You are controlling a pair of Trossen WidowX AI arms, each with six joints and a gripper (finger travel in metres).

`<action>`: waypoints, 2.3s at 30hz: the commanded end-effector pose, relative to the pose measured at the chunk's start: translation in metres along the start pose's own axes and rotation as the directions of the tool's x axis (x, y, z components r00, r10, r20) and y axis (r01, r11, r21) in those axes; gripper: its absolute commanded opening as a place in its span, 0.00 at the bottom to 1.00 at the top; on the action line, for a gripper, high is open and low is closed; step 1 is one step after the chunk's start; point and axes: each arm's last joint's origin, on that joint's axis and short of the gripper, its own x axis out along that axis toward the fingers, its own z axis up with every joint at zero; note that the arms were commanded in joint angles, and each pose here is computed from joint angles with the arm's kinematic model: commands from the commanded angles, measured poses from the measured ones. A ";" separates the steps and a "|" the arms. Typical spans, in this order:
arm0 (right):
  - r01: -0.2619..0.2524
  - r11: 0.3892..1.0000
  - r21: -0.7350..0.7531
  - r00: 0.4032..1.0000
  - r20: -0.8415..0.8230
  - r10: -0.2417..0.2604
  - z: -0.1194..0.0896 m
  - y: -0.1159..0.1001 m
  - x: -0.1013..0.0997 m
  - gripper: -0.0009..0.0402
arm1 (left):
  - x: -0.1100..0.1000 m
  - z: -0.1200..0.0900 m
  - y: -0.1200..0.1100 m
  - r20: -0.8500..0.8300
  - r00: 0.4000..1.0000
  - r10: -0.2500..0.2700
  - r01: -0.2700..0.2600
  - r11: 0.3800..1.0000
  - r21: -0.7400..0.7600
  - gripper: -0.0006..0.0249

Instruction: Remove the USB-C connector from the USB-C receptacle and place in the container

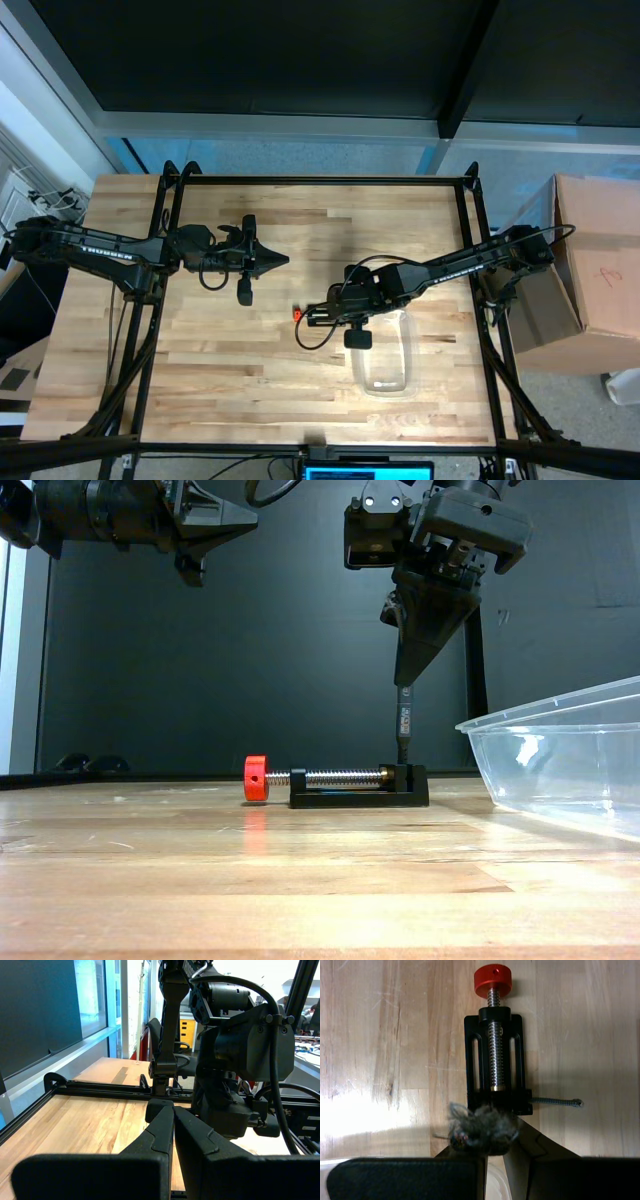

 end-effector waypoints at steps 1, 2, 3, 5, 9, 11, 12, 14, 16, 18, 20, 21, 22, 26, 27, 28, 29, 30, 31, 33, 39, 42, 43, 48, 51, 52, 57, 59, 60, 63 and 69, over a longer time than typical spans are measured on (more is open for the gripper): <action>-0.001 1.000 0.000 1.000 0.011 0.001 0.004 -0.001 -0.011 0.02 | 0.000 0.000 0.000 0.000 1.000 0.000 0.000 1.000 0.000 0.02; -0.002 1.000 -0.001 1.000 0.012 0.002 0.005 -0.001 -0.013 0.02 | 0.000 0.000 0.000 0.000 1.000 0.000 0.000 1.000 0.000 0.02; -0.003 1.000 -0.003 1.000 0.017 0.003 0.006 -0.001 -0.017 0.02 | 0.000 0.000 0.000 0.000 1.000 0.000 0.000 1.000 0.000 0.02; -0.006 1.000 -0.005 0.999 0.032 0.006 0.009 -0.001 -0.024 0.02 | 0.000 0.000 0.000 0.000 1.000 0.000 0.000 1.000 0.000 0.03; -0.009 1.000 -0.005 0.999 0.044 0.009 0.012 -0.003 -0.037 0.02 | 0.000 0.000 0.000 -0.001 1.000 0.000 0.000 1.000 0.000 0.02; -0.009 1.000 -0.006 0.999 0.044 0.009 0.013 -0.003 -0.042 0.02 | 0.000 0.000 0.000 0.000 1.000 0.000 0.000 1.000 0.000 0.03; -0.008 1.000 -0.011 0.999 0.044 0.009 0.013 -0.003 -0.044 0.02 | 0.000 0.000 0.000 0.000 1.000 0.000 0.000 1.000 0.000 0.02; -0.009 1.000 -0.013 0.999 0.046 0.010 0.014 -0.004 -0.046 0.02 | 0.000 0.000 0.000 -0.001 1.000 0.000 0.000 1.000 0.000 0.03; -0.010 1.000 -0.021 0.999 0.044 0.011 0.013 -0.004 -0.047 0.02 | 0.000 0.000 0.000 -0.001 1.000 0.000 0.000 1.000 0.000 0.02; -0.006 1.000 -0.024 1.000 0.024 0.006 0.009 -0.005 -0.049 0.02 | 0.000 0.000 0.000 0.000 1.000 0.000 0.000 1.000 0.000 0.02; 0.000 1.000 -0.024 1.000 0.003 0.000 0.006 -0.008 -0.051 0.02 | 0.000 0.000 0.000 0.000 1.000 0.000 0.000 1.000 0.000 0.02; 0.004 1.000 -0.021 1.000 -0.003 -0.004 0.004 -0.010 -0.054 0.02 | 0.000 0.000 0.000 0.000 1.000 0.000 0.000 1.000 0.000 0.02; 0.006 1.000 -0.017 1.000 -0.006 -0.006 0.002 -0.012 -0.056 0.02 | 0.000 0.000 0.000 -0.001 1.000 0.000 0.000 1.000 0.000 0.02; 0.016 1.000 0.004 1.000 0.003 -0.016 -0.008 -0.025 -0.065 0.02 | 0.000 0.000 0.000 0.000 1.000 0.000 0.000 1.000 0.000 0.03; 0.019 1.000 0.013 1.000 0.006 -0.019 -0.011 -0.029 -0.068 0.02 | 0.000 0.000 0.000 0.001 1.000 0.000 0.000 1.000 0.000 0.02; 0.023 0.999 0.024 1.000 0.011 -0.023 -0.014 -0.034 -0.070 0.02 | 0.000 0.000 0.000 0.000 1.000 0.000 0.000 1.000 0.000 0.02; 0.027 0.999 0.035 1.000 0.012 -0.028 -0.018 -0.038 -0.072 0.02 | 0.000 0.000 0.000 -0.001 1.000 0.000 0.000 1.000 0.000 0.02; 0.031 0.998 0.047 0.999 0.014 -0.032 -0.021 -0.043 -0.074 0.02 | 0.000 0.000 0.000 -0.002 1.000 0.000 0.000 1.000 0.000 0.02; 0.036 0.998 0.057 0.999 0.016 -0.037 -0.025 -0.047 -0.076 0.02 | 0.000 0.000 0.000 -0.002 1.000 0.000 0.000 1.000 0.000 0.03; 0.046 0.996 0.078 0.999 0.015 -0.047 -0.033 -0.056 -0.079 0.02 | 0.000 0.000 0.000 0.000 1.000 0.000 0.000 1.000 0.000 0.02; 0.082 0.986 0.144 0.997 -0.003 -0.082 -0.061 -0.080 -0.083 0.02 | 0.000 0.000 0.000 -0.002 1.000 0.000 0.000 1.000 0.000 0.02; 0.097 0.980 0.173 0.995 -0.015 -0.096 -0.076 -0.089 -0.083 0.02 | 0.000 0.000 0.000 0.000 1.000 0.000 0.000 1.000 0.000 0.02; 0.101 0.978 0.182 0.995 -0.020 -0.099 -0.081 -0.091 -0.083 0.02 | 0.000 0.000 0.000 0.000 1.000 0.000 0.000 1.000 0.000 0.03; 0.123 0.969 0.216 0.992 -0.058 -0.113 -0.101 -0.100 -0.083 0.02 | 0.000 0.000 0.000 0.000 1.000 0.000 0.000 1.000 0.000 0.02; 0.136 0.964 0.226 0.989 -0.092 -0.118 -0.109 -0.103 -0.085 0.02 | 0.000 0.000 0.000 0.000 1.000 0.000 0.000 1.000 0.000 0.02; 0.137 0.964 0.228 0.989 -0.091 -0.119 -0.111 -0.104 -0.087 0.02 | 0.000 0.000 0.000 0.000 1.000 0.000 0.000 1.000 0.000 0.03; 0.138 0.962 0.237 0.989 -0.087 -0.120 -0.122 -0.104 -0.092 0.02 | 0.000 0.000 0.000 0.000 1.000 0.000 0.000 1.000 0.000 0.02; 0.142 0.959 0.245 0.988 -0.098 -0.121 -0.128 -0.104 -0.093 0.02 | 0.000 0.000 0.000 0.000 1.000 0.000 0.000 1.000 0.000 0.02; 0.144 0.957 0.253 0.987 -0.101 -0.122 -0.132 -0.103 -0.094 0.02 | 0.000 0.000 0.000 0.000 1.000 0.000 0.000 1.000 0.000 0.02; 0.151 0.953 0.264 0.985 -0.117 -0.124 -0.141 -0.103 -0.096 0.02 | 0.000 0.000 0.000 0.000 1.000 0.000 0.000 1.000 0.000 0.02; 0.174 0.937 0.304 0.980 -0.141 -0.136 -0.161 -0.102 -0.102 0.02 | 0.000 0.000 0.000 -0.001 1.000 0.000 0.000 1.000 0.000 0.02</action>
